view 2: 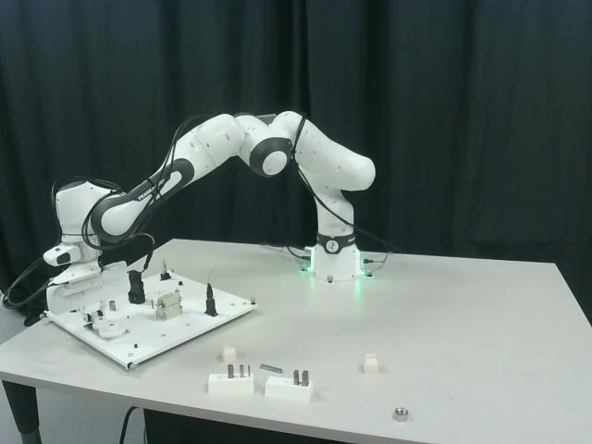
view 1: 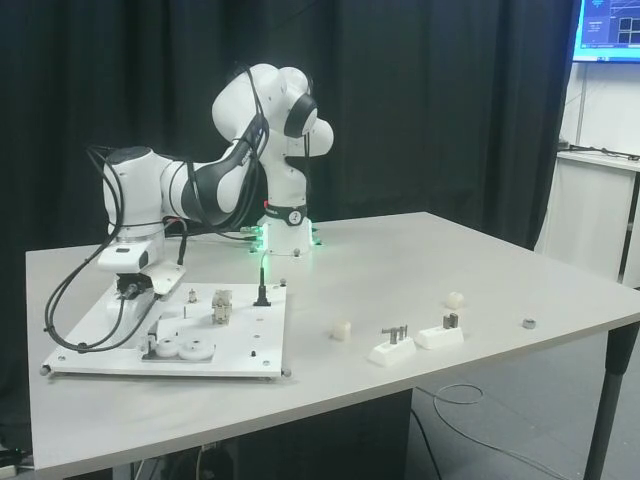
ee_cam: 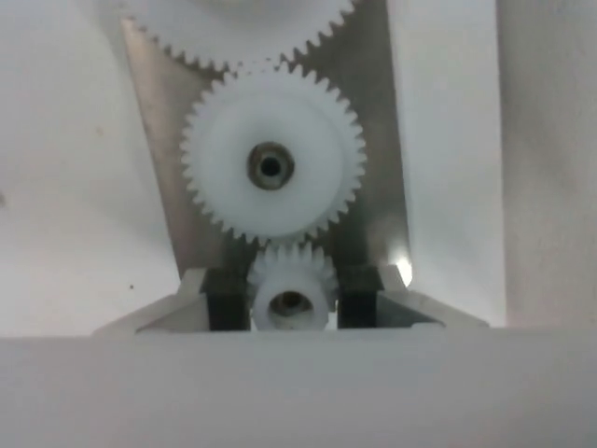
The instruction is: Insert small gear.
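Gripper (ee_cam: 293, 299) sits low over the white assembly board (view 1: 250, 335), black fingertips (ee_cam: 227, 297) pressed to either side of the small gear (ee_cam: 292, 291), i.e. clamped on it. Small gear is white, hub bore visible from above, teeth meshing w/ the medium gear (ee_cam: 272, 157) just beyond it. Medium gear sits on a grey metal plate (ee_cam: 364, 103), a dark shaft end showing in its centre. Past that, rim of a large gear (ee_cam: 241, 28) touches the medium one's far teeth.

Room views: arm (view 2: 222, 148) reaches from its base (view 2: 333, 259) across to the board at the table (view 2: 462, 314) corner. Black upright posts (view 2: 211, 301) stand on the board. Off the board, nr the front edge, two white fixture blocks (view 2: 262, 384) w/ pegs, two small white cubes (view 2: 370, 363), a small nut (view 2: 400, 413). Black curtain (view 2: 444, 92) behind.
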Action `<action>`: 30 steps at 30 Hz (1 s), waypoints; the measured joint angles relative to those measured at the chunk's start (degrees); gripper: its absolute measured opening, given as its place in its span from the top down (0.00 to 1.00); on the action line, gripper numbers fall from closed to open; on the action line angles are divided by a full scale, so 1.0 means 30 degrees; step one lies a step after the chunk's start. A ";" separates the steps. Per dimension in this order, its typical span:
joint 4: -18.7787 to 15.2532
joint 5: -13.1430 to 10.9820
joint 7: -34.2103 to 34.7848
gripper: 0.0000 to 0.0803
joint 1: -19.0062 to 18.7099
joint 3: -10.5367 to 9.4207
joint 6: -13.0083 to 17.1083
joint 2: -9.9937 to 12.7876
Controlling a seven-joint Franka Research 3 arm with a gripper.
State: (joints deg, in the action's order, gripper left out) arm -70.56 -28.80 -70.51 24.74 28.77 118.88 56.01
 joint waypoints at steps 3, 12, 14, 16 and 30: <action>0.0000 -0.0024 -0.0431 0.75 0.0001 -0.0018 0.0113 0.0079; 0.0018 -0.0050 -0.0781 0.75 -0.0001 -0.0033 0.0255 0.0203; 0.0026 -0.0050 -0.0781 0.75 -0.0001 -0.0026 0.0232 0.0203; 0.0036 -0.0051 -0.0781 0.75 -0.0002 -0.0019 0.0204 0.0203; 0.0041 -0.0053 -0.0780 0.75 -0.0001 -0.0013 0.0173 0.0205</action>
State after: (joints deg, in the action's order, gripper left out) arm -70.44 -28.96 -72.85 24.74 28.73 119.40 56.62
